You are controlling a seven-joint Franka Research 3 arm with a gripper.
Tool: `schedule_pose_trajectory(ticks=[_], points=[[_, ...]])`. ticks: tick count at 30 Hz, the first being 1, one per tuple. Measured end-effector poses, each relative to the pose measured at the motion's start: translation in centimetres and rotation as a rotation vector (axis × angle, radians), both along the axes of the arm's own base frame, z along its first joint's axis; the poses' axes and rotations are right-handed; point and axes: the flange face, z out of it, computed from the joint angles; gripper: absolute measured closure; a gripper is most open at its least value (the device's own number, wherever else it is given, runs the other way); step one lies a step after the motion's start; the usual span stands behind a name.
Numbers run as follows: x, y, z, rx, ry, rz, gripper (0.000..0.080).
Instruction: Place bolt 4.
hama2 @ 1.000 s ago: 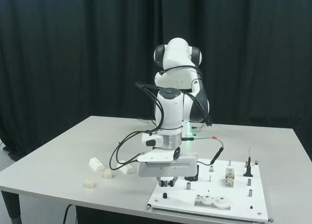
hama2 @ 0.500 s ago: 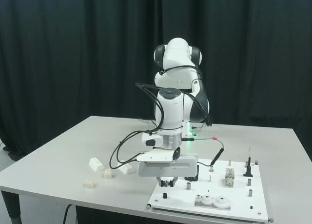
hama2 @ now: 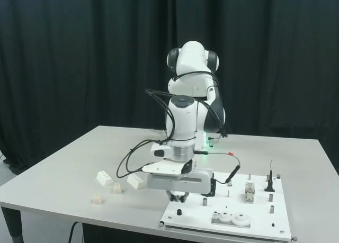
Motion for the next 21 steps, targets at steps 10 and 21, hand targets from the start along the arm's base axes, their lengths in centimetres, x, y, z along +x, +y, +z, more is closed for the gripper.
schedule_pose_trajectory(ticks=[10, 21], points=[[-0.1, -4.4, -0.1, -0.067, 0.036, -0.056, 0.0578], [-0.8, -10.0, -1.6, -0.087, 0.074, -0.073, 0.0578]])
